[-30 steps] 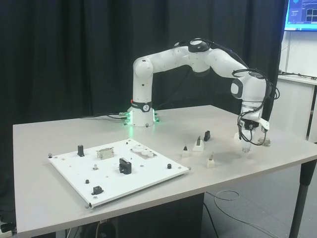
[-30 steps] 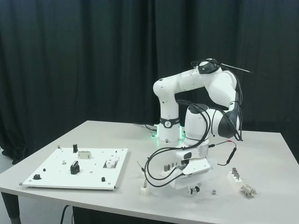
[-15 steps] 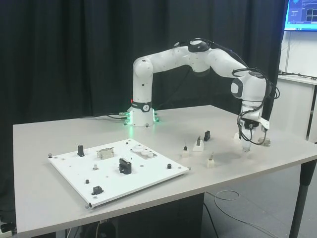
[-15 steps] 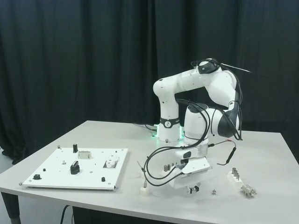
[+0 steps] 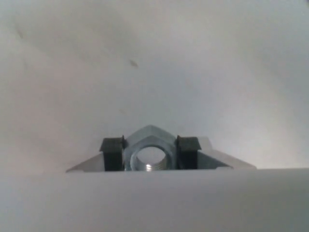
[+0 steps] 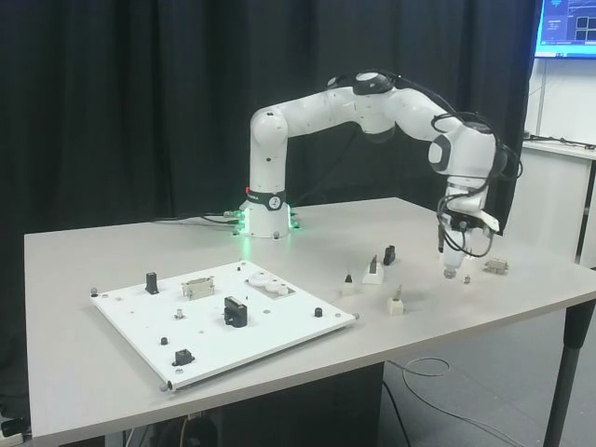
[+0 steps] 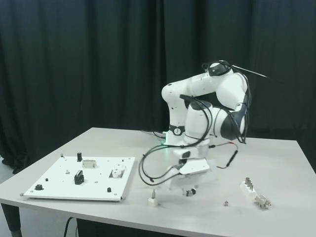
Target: Insert bolt 4.
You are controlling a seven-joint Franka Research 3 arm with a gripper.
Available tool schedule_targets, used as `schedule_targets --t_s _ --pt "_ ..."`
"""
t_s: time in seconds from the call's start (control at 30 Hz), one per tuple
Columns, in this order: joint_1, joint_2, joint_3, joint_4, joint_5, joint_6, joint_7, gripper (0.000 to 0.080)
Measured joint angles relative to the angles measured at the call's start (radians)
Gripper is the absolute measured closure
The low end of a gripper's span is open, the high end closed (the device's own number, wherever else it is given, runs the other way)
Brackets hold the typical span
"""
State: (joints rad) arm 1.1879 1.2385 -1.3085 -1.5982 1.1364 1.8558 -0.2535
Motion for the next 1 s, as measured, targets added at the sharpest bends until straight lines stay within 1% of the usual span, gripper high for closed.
schedule_targets --t_s 0.1,0.33,0.57,0.8,1.0 --pt "-0.009 0.000 -0.024 -0.014 -0.009 -0.011 -0.035 0.0577" --pt "-0.032 0.000 -0.084 -0.068 -0.010 -0.026 -0.147 0.0577" --pt "-0.069 0.000 -0.129 -0.121 -0.002 -0.027 -0.267 0.0577" --pt "-0.133 0.001 -0.156 -0.156 0.030 -0.017 -0.395 0.0577" --pt "-0.212 0.009 -0.170 -0.161 0.072 -0.014 -0.495 0.0577"
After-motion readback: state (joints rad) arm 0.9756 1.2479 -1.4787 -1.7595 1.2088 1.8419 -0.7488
